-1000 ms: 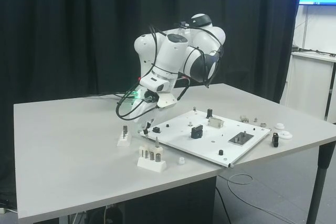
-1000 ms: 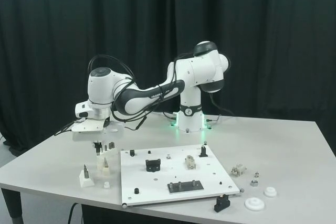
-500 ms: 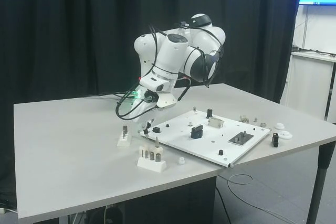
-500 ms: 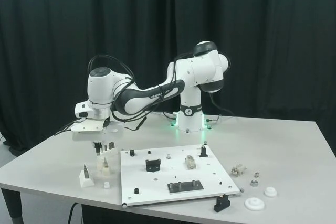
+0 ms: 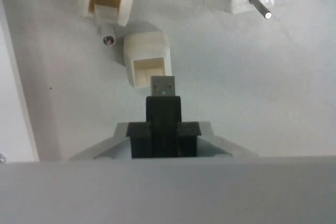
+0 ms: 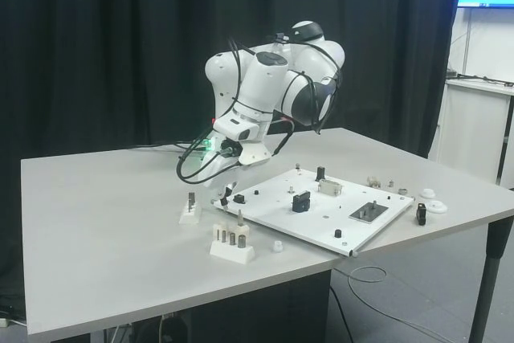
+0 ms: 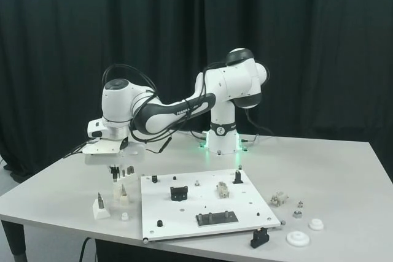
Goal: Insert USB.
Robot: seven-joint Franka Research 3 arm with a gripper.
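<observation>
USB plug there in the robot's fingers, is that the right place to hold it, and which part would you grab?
Grip the USB plug by its black body, squeezing its two flat sides from above, as the gripper does now. That leaves the metal tip free and pointing down at the open white holder just beneath it, not yet in.

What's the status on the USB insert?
Gripper shut on USB plug, hanging above the table. Plug tip beside the open white holder, not on the board yet. Nothing blocking.
</observation>
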